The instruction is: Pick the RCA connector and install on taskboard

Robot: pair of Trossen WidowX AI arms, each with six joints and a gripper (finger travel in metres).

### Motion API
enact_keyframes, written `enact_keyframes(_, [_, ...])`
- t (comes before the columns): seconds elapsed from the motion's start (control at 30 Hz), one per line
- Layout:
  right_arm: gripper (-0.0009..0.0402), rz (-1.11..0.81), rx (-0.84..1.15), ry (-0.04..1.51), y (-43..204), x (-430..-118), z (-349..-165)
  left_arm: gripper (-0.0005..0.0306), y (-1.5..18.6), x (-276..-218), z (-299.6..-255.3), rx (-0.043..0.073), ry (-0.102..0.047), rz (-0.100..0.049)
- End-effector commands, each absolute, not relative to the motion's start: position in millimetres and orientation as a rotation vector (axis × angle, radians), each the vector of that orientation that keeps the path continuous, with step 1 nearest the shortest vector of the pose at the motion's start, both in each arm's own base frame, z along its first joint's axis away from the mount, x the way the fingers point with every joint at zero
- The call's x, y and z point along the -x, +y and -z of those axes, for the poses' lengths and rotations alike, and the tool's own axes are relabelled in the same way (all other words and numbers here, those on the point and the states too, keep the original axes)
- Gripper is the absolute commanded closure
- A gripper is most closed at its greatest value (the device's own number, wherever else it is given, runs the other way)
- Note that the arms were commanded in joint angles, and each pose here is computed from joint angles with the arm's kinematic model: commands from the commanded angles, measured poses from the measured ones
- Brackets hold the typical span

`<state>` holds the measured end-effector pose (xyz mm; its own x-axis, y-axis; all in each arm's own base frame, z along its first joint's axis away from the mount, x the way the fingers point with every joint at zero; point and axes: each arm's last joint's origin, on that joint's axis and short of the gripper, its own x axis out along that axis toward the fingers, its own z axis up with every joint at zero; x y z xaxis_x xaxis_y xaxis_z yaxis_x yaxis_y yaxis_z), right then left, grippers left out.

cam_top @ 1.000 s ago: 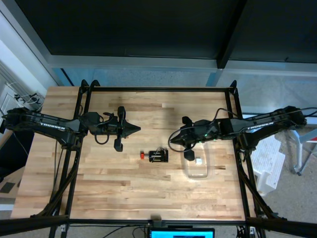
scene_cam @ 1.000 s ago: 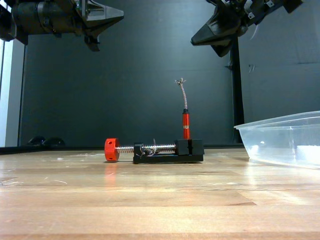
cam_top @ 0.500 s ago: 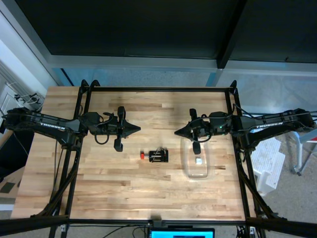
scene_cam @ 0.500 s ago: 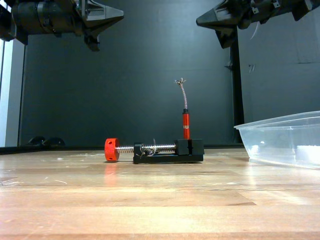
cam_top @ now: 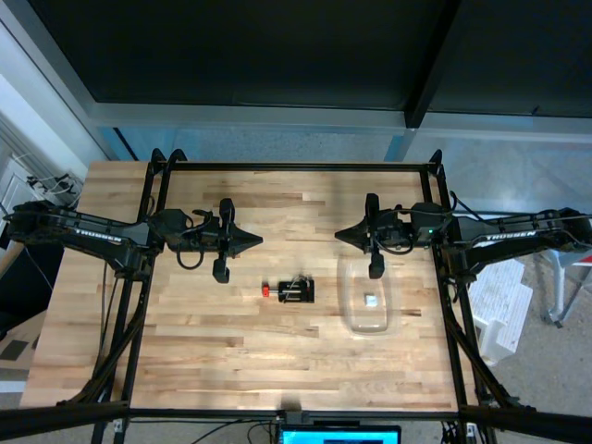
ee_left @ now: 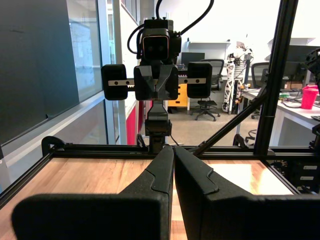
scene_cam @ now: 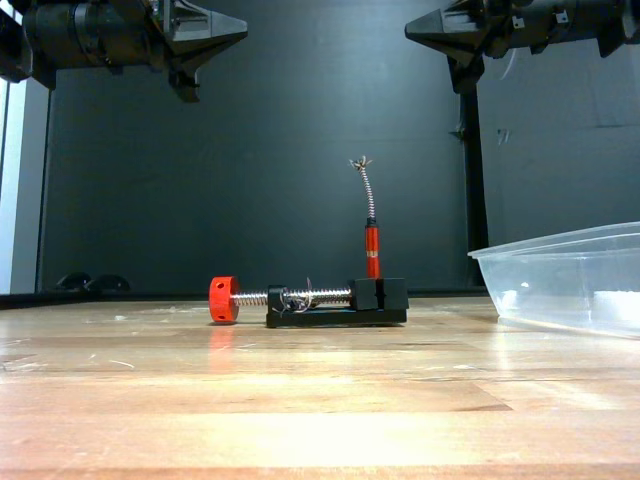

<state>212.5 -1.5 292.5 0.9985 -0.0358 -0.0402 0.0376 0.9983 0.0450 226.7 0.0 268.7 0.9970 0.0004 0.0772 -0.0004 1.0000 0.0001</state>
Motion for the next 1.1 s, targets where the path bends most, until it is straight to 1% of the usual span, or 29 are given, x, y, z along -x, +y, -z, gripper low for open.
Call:
enact_keyframes(0.03, [0.0393,0.036,-0.049,0.022,-1.4,-209.6,-289.7,0.0300,0.1,-226.8,-268.7,0.000,-0.077,-0.001])
enact_keyframes(0.27, [0.0393,0.036,-0.055,0.001,-1.4,-204.8,-287.2,0.0300,0.0,-226.8,-268.7,0.000,-0.077,0.000])
enact_keyframes(0.5, [0.0393,0.036,-0.073,-0.005,-1.4,-203.5,-280.3,0.0300,0.0,-226.8,-268.7,0.000,-0.077,0.000])
enact_keyframes(1.1, [0.0393,0.035,-0.074,-0.011,-1.4,-203.5,-281.1,0.0300,0.0,-226.8,-268.7,0.000,-0.077,0.000])
